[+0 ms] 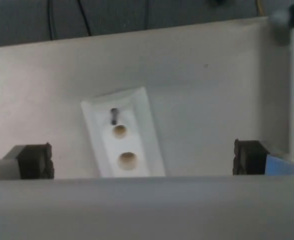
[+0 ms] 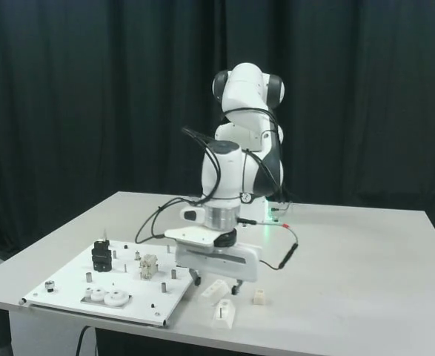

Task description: Pick round peg 1.

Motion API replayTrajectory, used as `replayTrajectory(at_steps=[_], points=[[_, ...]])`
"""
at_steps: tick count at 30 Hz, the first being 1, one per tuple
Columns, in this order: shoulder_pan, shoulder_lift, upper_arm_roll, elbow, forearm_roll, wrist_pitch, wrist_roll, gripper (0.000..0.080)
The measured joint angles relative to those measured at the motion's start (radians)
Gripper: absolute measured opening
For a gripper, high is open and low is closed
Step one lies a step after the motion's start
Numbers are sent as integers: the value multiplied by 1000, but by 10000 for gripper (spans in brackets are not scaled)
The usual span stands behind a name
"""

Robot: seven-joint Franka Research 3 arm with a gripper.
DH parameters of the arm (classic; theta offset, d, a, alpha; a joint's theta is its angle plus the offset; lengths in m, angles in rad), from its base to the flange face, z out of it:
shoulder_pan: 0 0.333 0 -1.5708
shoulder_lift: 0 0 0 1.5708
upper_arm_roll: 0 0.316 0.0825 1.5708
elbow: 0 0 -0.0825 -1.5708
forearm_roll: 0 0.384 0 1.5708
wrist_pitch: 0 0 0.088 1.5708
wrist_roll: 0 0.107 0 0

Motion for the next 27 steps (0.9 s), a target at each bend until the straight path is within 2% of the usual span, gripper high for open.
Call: replayTrajectory(at_steps=[10, 27], points=[[14, 44, 1, 17, 2, 19, 27, 800], [9, 135, 1, 96, 24, 19, 40, 800]])
